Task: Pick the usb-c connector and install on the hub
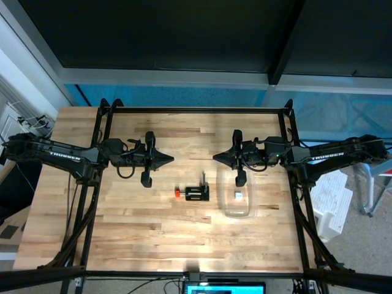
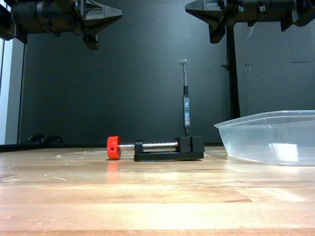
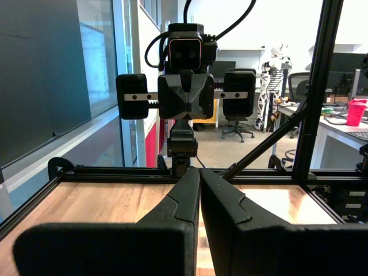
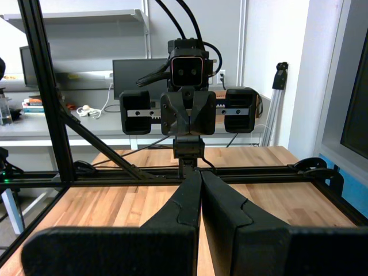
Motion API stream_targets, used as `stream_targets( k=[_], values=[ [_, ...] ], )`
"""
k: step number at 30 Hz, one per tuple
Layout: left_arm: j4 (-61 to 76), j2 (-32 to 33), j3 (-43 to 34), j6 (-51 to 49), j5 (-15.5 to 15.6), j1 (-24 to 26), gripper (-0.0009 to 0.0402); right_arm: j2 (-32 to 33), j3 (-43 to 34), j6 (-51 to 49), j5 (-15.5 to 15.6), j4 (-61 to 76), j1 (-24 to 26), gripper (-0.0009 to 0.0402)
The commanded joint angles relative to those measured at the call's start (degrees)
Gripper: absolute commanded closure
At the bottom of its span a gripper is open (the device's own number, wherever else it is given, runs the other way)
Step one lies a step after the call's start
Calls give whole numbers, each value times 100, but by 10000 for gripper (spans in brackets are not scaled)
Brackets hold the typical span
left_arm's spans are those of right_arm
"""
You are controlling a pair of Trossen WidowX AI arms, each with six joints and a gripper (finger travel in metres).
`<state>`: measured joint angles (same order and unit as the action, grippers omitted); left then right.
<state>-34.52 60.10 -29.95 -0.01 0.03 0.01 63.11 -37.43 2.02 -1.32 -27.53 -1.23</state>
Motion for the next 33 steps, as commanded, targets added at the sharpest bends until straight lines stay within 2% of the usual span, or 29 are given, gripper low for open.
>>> stream_targets(
  k=[1,33],
  values=[
    [0,2,0,0,-2,-2,393,-2,2,2,-4,55,-2,394],
    [-2,2,0,0,-2,0,393,-2,2,-125,-13,155,-2,393]
  ],
)
